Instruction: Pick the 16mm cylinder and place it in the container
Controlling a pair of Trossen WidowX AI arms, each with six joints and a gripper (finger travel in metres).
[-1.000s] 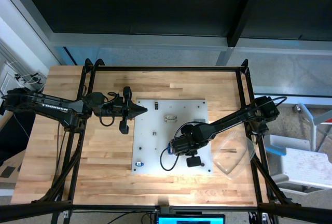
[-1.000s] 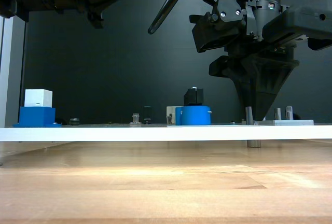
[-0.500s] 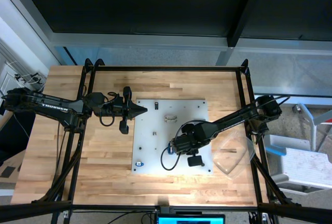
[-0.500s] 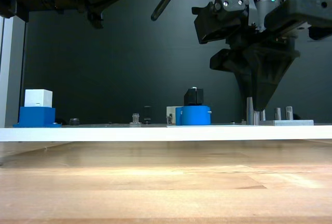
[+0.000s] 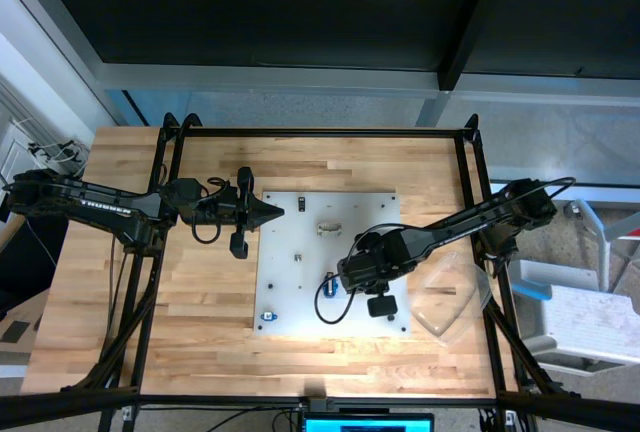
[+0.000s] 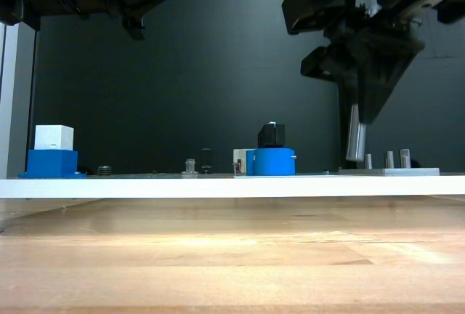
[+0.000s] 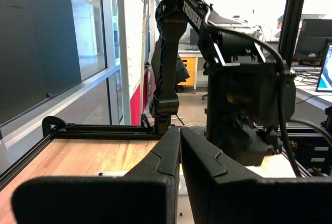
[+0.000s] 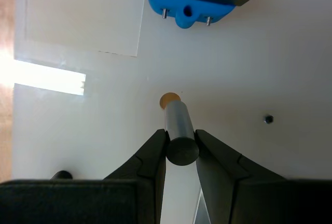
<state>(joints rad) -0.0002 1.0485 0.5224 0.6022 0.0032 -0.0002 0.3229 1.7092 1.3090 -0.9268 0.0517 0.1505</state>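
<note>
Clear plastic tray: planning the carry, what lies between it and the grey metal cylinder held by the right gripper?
High view: from right gripper and cylinder to tray, only bare white board, then wooden table. Left gripper shut at board's left edge.

The left end effector (image 7: pixel 180 133), jaws pressed together, faces the right arm (image 7: pixel 168 63) across the wooden table (image 7: pixel 78 156).

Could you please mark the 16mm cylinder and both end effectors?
16mm cylinder (image 8: pixel 176 123): right wrist view, shaft.
Right end effector (image 6: pixel 361 114): low view, between fingertips gripping it.
Left end effector (image 5: pixel 277 211): high view, shut tip, parked.
</note>
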